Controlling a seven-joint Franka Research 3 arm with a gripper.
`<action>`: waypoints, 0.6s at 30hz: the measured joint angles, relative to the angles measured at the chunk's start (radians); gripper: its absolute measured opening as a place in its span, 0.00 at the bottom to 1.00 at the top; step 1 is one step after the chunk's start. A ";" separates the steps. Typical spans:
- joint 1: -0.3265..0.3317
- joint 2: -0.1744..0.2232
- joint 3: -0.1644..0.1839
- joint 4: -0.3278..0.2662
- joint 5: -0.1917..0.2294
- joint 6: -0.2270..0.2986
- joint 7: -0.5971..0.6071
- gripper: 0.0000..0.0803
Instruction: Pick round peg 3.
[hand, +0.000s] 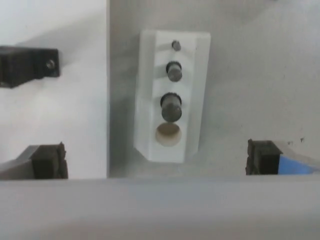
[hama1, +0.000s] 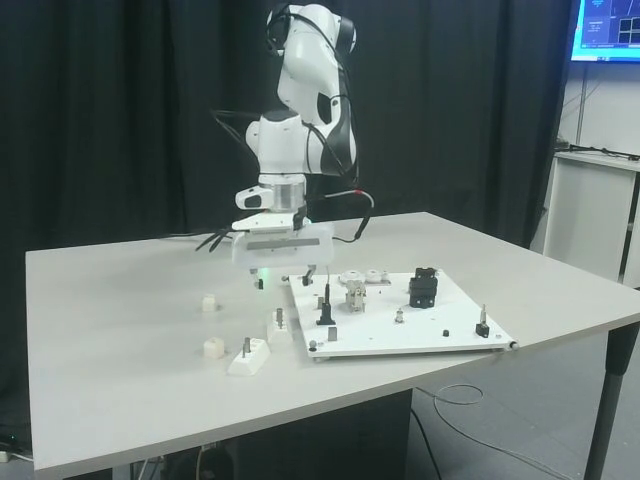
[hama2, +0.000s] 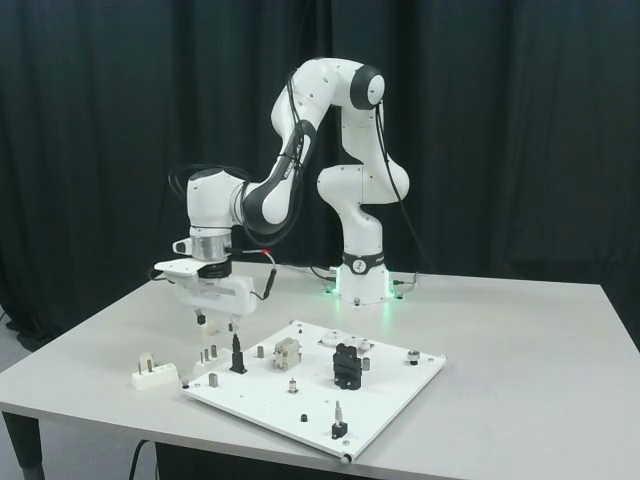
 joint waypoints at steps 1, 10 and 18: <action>0.000 0.001 0.000 -0.002 0.000 0.001 0.000 1.00; 0.000 0.017 0.000 -0.016 0.002 0.028 0.000 1.00; 0.000 0.041 0.005 -0.023 0.011 0.079 0.000 1.00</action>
